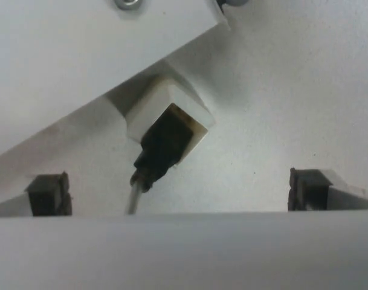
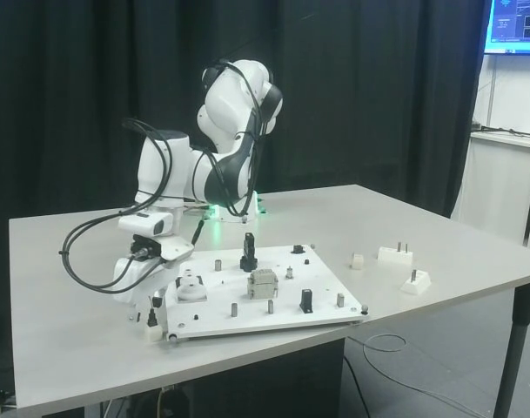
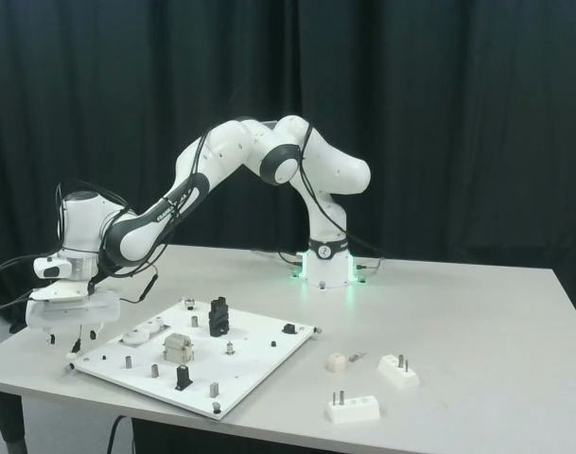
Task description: Pick USB.
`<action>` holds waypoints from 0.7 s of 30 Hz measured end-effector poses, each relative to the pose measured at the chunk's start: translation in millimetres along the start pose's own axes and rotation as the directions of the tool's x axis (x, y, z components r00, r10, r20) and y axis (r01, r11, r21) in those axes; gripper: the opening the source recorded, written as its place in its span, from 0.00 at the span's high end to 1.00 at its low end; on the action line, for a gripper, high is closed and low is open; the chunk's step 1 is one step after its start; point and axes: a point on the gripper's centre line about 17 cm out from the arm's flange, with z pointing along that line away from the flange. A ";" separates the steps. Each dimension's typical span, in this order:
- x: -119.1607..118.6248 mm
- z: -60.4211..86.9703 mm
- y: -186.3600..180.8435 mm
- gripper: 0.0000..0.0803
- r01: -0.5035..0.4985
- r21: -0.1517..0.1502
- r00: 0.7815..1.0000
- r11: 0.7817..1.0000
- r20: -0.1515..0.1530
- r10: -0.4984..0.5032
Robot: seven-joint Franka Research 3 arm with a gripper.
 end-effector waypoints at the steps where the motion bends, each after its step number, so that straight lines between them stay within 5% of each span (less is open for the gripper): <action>1: 0.1 0.1 0.0 0.00 0.007 0.000 1.000 1.000 0.000 -0.007; 21: 2.8 2.1 0.0 0.00 0.061 -0.002 0.998 0.998 -0.008 -0.061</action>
